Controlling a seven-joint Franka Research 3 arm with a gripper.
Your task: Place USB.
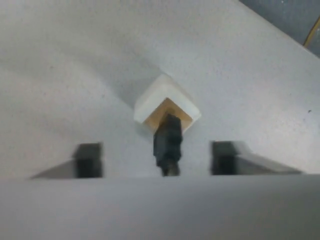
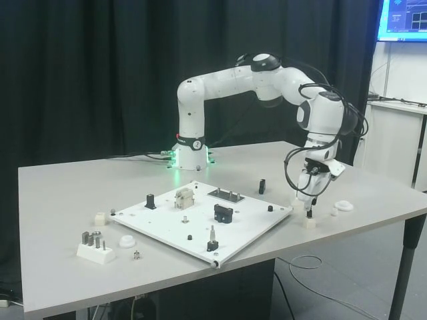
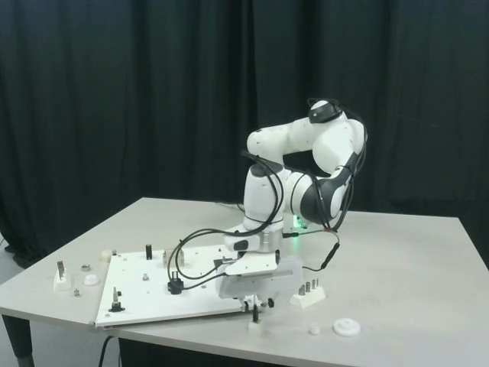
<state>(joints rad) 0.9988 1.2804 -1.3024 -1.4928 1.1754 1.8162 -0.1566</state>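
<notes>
Gripper point(image 1: 157, 159) fingers stand spread apart in the wrist view, one black fingertip pad point(image 1: 89, 160) at lower left and the other at lower right, neither touching the small black USB plug point(image 1: 167, 142) that stands upright between them. That plug is seated in a small white square holder block point(image 1: 166, 102) resting on the grey table point(image 1: 60, 75). In the first room view, at the far left of the table, a white block holding several upright grey pins point(image 2: 95, 248) sits near the front edge, with a small white cube point(image 2: 100, 217) behind it and a white ring point(image 2: 127, 241) just beside it. Toward the centre lies a large white square board point(image 2: 200, 223) carrying several small black and grey fittings. Behind the board rises the white robot arm point(image 2: 227, 83), its base showing green lights, arching over to the right side of the frame. There the gripper point(image 2: 311, 198) hangs just above the USB plug point(image 2: 309, 213) in its holder block point(image 2: 309, 223), which sits on the table just beside the board's right corner. Further right lies a white round disc point(image 2: 343, 206). In the second room view the plug point(image 3: 254, 313) and holder point(image 3: 254, 327) appear at lower centre near the table's front edge, beneath the gripper point(image 3: 256, 298).
</notes>
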